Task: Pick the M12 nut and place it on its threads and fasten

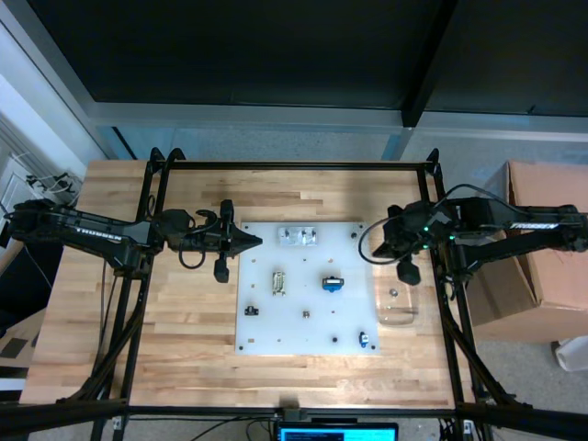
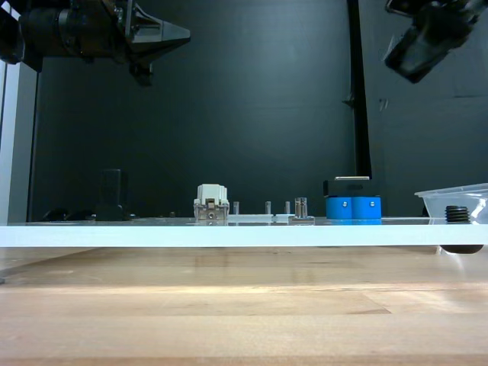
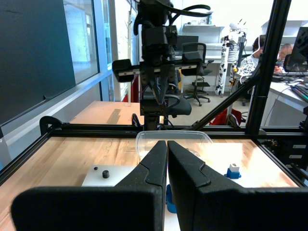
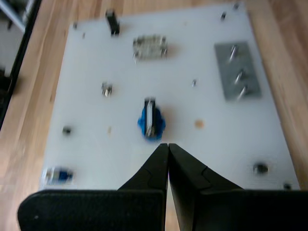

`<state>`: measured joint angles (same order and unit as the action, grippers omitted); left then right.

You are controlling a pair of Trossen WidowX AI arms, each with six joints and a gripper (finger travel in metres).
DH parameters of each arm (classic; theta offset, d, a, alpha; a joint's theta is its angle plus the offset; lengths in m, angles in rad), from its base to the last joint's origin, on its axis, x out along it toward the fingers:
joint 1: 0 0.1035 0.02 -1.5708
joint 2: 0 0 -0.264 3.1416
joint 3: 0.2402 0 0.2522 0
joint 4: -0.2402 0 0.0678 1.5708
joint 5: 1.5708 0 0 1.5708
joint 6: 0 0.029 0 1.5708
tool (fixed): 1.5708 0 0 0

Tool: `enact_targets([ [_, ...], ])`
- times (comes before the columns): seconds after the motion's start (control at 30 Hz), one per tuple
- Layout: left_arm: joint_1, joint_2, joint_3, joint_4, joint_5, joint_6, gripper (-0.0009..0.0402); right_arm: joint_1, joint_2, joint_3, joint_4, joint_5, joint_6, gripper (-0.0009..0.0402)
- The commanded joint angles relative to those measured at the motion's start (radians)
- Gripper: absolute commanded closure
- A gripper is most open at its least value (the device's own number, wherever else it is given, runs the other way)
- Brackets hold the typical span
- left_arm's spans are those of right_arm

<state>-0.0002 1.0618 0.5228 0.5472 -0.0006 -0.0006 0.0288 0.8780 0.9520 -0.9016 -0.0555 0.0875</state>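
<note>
The small silver nut (image 1: 393, 294) lies free inside the clear tray (image 1: 401, 317), just off the board's right edge. Its black ribbed stud (image 2: 457, 214) stands bare near the board's near right edge, also seen as the stud (image 1: 335, 338) from above. My left gripper (image 1: 256, 242) hovers high over the board's left edge, pointing right, its fingers (image 3: 154, 161) pressed together on nothing. My right gripper (image 1: 407, 272) hangs high beside the board's right edge, just beyond the tray, its fingers (image 4: 155, 166) closed and empty.
The white board (image 1: 276, 331) carries a blue connector (image 1: 332, 283), a beige connector (image 1: 278, 284), a grey plate with pins (image 1: 298, 236), a small blue-white part (image 1: 365, 340) and a black post (image 1: 356, 232). A cardboard box (image 1: 542, 248) stands off the table's right.
</note>
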Motion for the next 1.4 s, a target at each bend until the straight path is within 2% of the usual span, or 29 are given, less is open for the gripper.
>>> enact_targets([
  [0.03,0.0,0.0,0.0,0.0,0.0,0.0,0.0393,0.032,0.001,0.047,-0.122,0.004,0.0,0.0393],
  [0.17,0.0,0.0,0.0,0.0,0.0,0.0,0.0393,0.058,0.009,0.101,-0.277,0.01,-0.005,0.0393],
  [0.4,0.0,0.0,0.0,0.0,0.0,0.0,0.0393,0.078,0.036,0.118,-0.451,0.009,-0.153,0.0393],
  [0.77,0.0,0.0,0.0,0.0,0.0,0.0,0.0393,0.108,0.103,0.118,-0.528,0.011,-0.571,0.0393],
  [0.97,0.0,0.0,0.0,0.0,0.0,0.0,0.0393,0.168,0.182,0.117,-0.526,0.011,-0.773,0.039],
  [1.27,0.0,0.0,0.0,0.0,0.0,0.0,0.0393,0.299,0.299,0.117,-0.438,0.011,-0.918,0.0314],
  [1.4,0.0,0.0,0.0,0.0,0.0,0.0,0.0393,0.321,0.325,0.116,-0.422,0.015,-1.029,0.0268],
])
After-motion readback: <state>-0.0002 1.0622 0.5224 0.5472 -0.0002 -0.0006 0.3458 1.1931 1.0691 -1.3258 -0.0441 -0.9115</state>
